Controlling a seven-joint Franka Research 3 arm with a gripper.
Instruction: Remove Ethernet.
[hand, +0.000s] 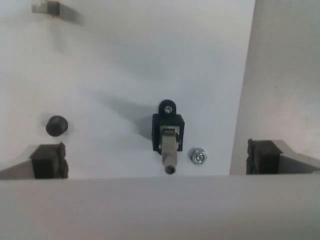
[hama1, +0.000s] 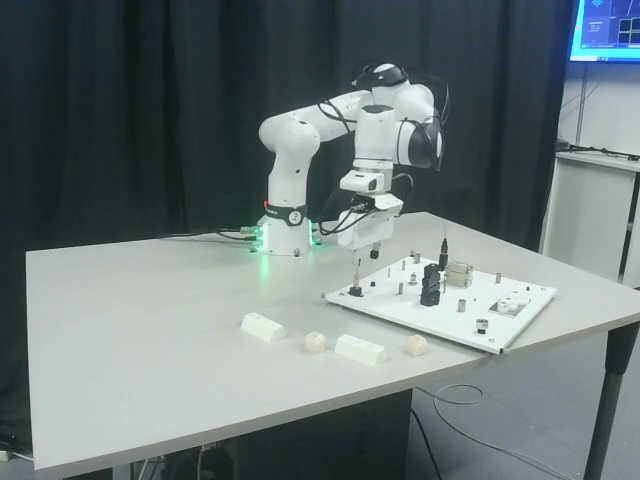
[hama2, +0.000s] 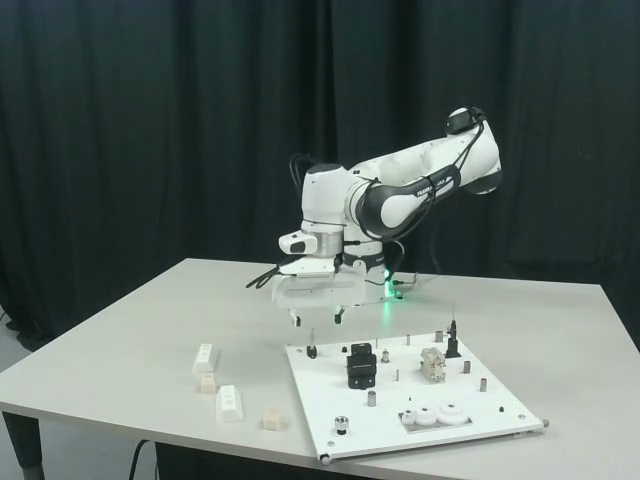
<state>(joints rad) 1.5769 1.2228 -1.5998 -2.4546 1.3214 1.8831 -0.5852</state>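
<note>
The Ethernet plug (hand: 169, 150) is a grey connector standing in a small black socket holder (hand: 168, 122) on the white board (hand: 125, 65). In the room views the plug (hama1: 356, 290) (hama2: 312, 351) sits at the board's corner nearest the arm's base. My gripper (hand: 155, 158) hangs above it, open, with one black fingertip (hand: 48, 161) on each side of the plug and well apart from it. From the room cameras the gripper (hama1: 362, 254) (hama2: 317, 320) hovers a short way over the plug and touches nothing.
A metal nut (hand: 198, 156) lies beside the holder, with a black round cap (hand: 56, 125) and a grey block (hand: 46, 7) further off. Other black and grey fixtures (hama2: 360, 368) stand on the board. Several white blocks (hama1: 262, 326) lie on the grey table (hama1: 150, 320).
</note>
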